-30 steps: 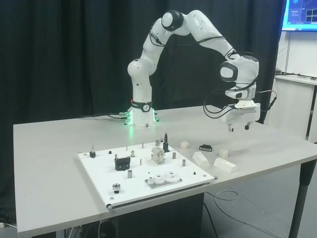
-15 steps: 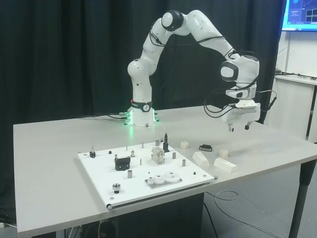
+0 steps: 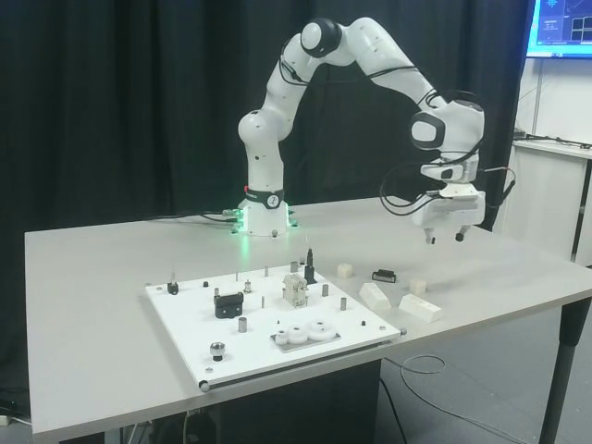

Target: Remove USB.

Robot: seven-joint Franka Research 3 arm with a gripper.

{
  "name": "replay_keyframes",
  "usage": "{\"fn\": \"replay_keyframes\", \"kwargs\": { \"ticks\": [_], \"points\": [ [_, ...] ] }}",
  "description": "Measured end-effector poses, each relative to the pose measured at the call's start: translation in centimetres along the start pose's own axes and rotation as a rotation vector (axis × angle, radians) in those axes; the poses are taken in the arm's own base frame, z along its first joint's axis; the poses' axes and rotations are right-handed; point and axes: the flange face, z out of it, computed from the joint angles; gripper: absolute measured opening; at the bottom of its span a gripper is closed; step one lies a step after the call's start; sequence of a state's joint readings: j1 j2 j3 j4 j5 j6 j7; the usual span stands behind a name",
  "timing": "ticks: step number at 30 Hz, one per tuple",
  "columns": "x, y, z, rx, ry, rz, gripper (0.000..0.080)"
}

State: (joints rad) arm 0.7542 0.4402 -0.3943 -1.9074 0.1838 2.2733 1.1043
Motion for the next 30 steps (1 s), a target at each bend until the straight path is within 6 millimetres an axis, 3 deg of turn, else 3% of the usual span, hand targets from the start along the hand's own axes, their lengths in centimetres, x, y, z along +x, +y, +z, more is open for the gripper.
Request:
{"fn": "replay_keyframes", "kwargs": {
  "ticks": [8,17,30],
  "points": [
    [1.4,1.0,-1.1,-0.039,0.022,-0.005,0.08],
    [4.4,3.1,-2.4,-0.1,0.051,-0.005,0.08],
    [11.5,8.6,-3.8,-0.145,0.035,-0.01,0.08]
  ]
}}
